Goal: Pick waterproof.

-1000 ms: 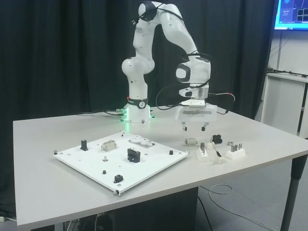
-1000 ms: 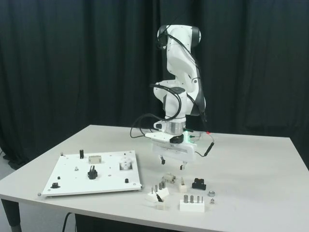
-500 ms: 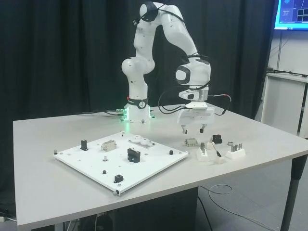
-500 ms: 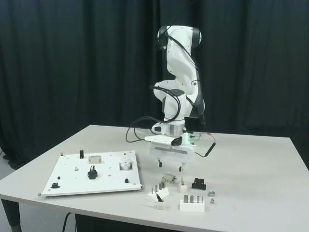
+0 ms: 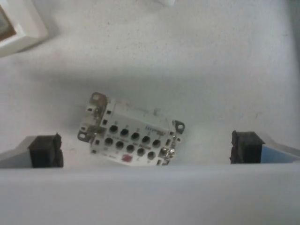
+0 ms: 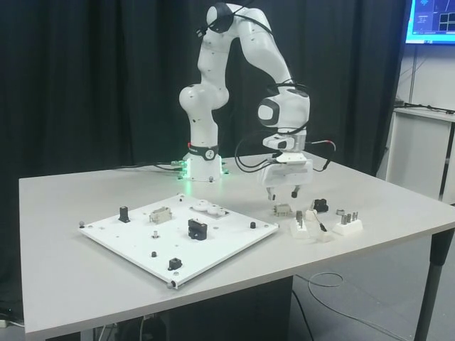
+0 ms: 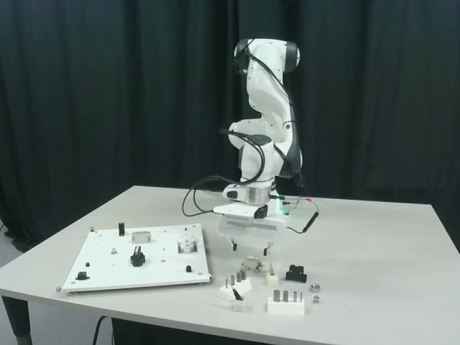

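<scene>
The waterproof connector (image 5: 131, 138), a white block with two rows of round pin holes and metal corner tabs, lies flat on the grey table (image 6: 85, 192). In the room views the connector (image 6: 282, 208) (image 7: 251, 264) rests just right of the white board. My gripper (image 6: 284, 192) (image 7: 250, 249) hangs directly above it, a short way off the table. In the wrist view the gripper (image 5: 145, 149) is open, and its black fingertips (image 5: 45, 151) stand far apart on either side of the connector without touching it.
The white board (image 6: 227, 238) (image 7: 108, 269) carries several small black and grey parts. Two white holders (image 6: 307, 226) (image 6: 348, 224) with upright pins stand near the table's front edge, beside a small black part (image 6: 320, 205) (image 7: 295, 274). A white holder corner (image 5: 18, 28) shows in the wrist view.
My gripper has turned about its vertical axis and sunk a little, shifting to stand over the connector. The connector has not moved.
</scene>
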